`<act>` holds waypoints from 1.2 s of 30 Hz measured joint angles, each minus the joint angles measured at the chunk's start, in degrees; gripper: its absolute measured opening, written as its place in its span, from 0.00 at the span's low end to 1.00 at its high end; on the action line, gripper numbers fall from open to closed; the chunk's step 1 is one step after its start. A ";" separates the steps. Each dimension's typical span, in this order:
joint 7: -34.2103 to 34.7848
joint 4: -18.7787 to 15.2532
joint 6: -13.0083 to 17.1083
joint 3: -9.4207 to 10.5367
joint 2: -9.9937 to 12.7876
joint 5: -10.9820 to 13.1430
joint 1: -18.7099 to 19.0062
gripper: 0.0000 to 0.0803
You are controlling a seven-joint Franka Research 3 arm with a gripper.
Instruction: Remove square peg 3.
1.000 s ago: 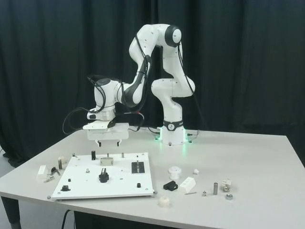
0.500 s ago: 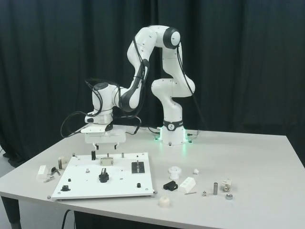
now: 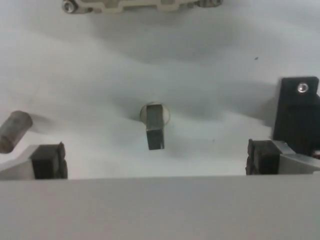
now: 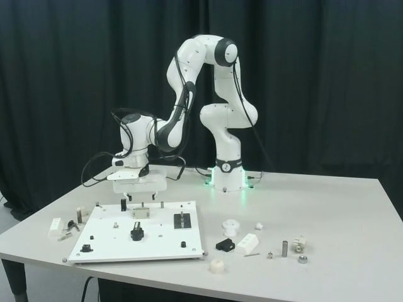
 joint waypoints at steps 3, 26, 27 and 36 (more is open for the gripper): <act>-0.80 -0.09 0.00 0.02 0.54 0.98 0.01 1.00; -3.30 -1.80 3.56 0.49 3.37 5.11 0.19 0.85; -3.71 -1.81 3.64 0.54 3.37 5.11 0.23 0.85; -5.57 -1.82 5.30 0.74 3.54 5.10 0.15 0.42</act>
